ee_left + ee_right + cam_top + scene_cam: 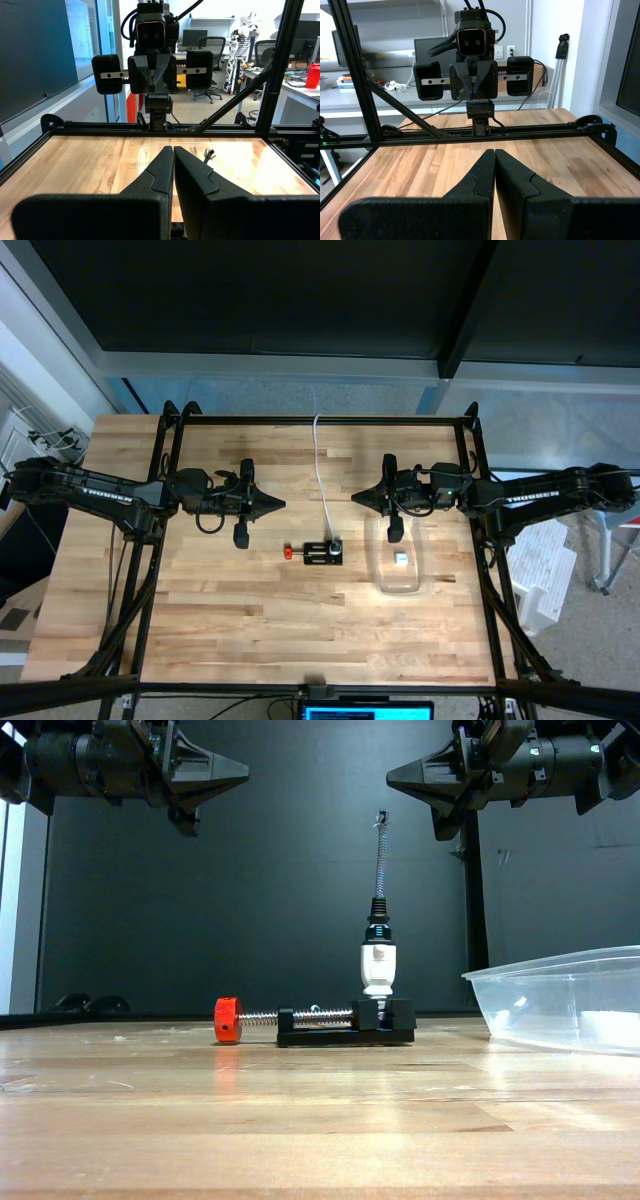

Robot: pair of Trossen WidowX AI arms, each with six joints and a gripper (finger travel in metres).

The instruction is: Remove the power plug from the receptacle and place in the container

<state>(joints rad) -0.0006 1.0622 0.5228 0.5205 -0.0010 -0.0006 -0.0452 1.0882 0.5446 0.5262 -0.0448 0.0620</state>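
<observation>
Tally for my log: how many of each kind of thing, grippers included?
Vise: 1
Receptacle: 1
Power plug: 1
Container: 1
White cube: 1
Grippers: 2, left gripper and right gripper, both shut, raised, tips facing each other
Total: 7

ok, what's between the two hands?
Only the white cable, crossing the gap in the high view; left hand and right hand hang shut above the table.

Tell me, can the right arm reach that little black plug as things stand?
Probably yes: the right pincer hangs shut, high beside the plug, open air between; the left pincer hangs shut opposite.
</observation>
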